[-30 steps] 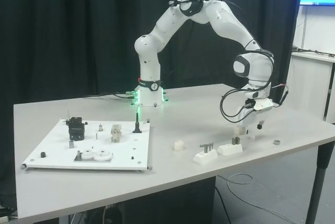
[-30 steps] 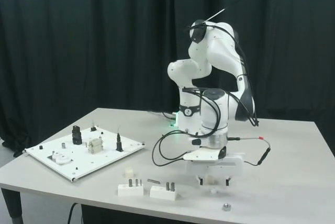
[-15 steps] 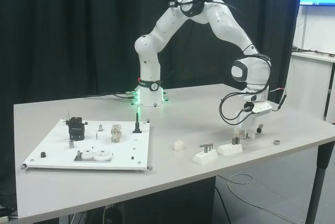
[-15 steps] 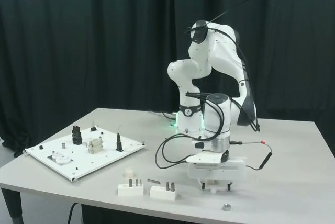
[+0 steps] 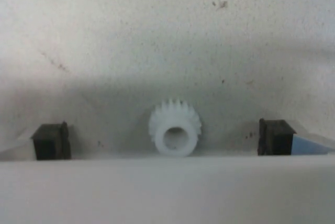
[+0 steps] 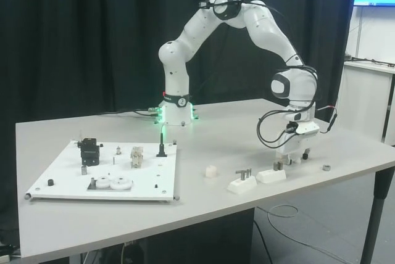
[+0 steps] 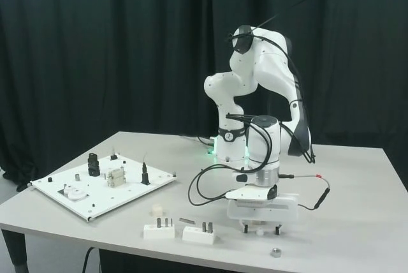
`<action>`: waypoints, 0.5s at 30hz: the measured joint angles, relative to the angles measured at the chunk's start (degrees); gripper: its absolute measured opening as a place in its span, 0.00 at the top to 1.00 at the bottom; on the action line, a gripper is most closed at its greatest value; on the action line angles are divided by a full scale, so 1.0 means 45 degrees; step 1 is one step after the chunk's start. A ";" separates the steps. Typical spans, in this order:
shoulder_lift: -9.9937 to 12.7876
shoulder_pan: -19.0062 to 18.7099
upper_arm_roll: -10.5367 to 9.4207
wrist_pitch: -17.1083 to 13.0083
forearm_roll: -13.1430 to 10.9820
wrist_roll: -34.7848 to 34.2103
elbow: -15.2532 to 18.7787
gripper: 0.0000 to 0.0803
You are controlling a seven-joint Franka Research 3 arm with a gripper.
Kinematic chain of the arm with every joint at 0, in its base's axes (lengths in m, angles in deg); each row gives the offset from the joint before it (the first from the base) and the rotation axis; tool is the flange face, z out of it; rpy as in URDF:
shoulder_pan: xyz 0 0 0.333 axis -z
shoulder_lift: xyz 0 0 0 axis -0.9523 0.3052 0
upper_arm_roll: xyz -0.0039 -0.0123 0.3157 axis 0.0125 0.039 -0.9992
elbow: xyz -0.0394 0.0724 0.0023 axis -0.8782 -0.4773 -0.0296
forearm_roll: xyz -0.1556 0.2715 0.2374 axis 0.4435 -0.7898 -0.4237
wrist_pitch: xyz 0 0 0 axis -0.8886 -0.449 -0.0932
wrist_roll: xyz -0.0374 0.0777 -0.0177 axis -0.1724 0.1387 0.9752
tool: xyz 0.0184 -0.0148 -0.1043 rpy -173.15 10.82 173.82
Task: Pick small gear.
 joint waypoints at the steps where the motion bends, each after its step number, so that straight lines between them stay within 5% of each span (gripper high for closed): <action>1: 0.0009 0.0000 -0.0005 -0.0023 0.0000 -0.0021 0.0001 0.00; 9: 0.0029 0.0001 -0.0042 -0.0130 -0.0009 -0.0172 0.0002 0.03; 10: 0.0030 0.0001 -0.0044 -0.0136 -0.0009 -0.0188 0.0002 0.23; 15: 0.0035 0.0003 -0.0049 -0.0171 -0.0009 -0.0195 0.0002 0.23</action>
